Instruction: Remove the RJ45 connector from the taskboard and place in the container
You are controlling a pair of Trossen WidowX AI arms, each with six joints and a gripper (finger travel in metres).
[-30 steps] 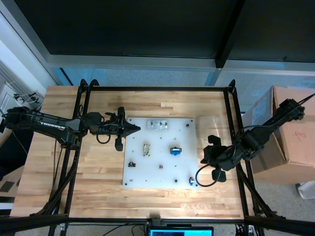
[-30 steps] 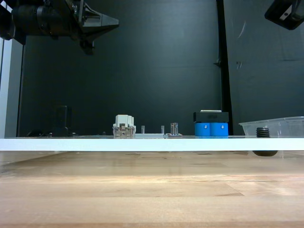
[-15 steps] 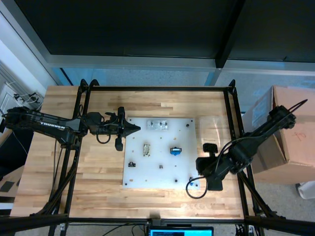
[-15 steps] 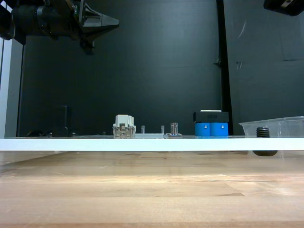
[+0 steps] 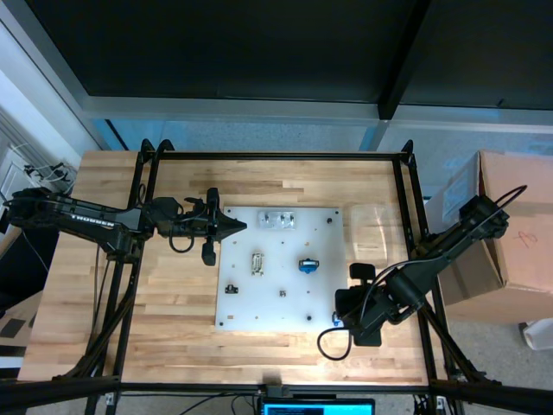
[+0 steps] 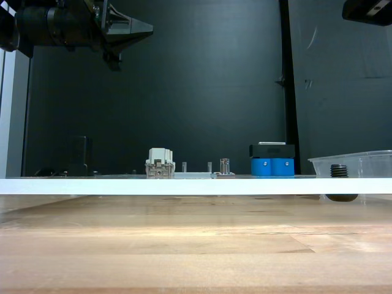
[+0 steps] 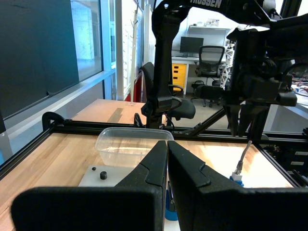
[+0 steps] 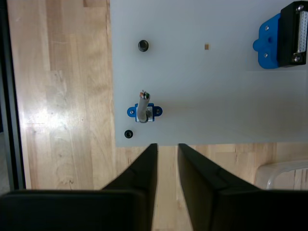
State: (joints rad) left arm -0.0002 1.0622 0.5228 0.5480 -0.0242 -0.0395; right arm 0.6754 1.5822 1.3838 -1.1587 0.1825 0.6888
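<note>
Connector (image 8: 143,111) sits in taskboard (image 8: 202,96) beyond right claw (image 8: 166,149); left claw (image 5: 240,226) well apart.

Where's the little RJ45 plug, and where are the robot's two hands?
RJ45 connector (image 8: 143,108): right wrist view, grey cable stub, seated in board (image 8: 216,96).
Left hand (image 5: 242,226): high view, shut fingertips, over board's left edge.
Right hand (image 8: 166,147): right wrist view, between open fingertips, by board's edge.

Bright even light, white taskboard (image 8: 216,96) glowing ahead of the right gripper (image 8: 166,147), shiny glare on the wooden table (image 8: 38,115) beside it, dark backdrop (image 6: 214,92) behind the left gripper (image 6: 147,26) in the low view, near wood blurry there.
</note>
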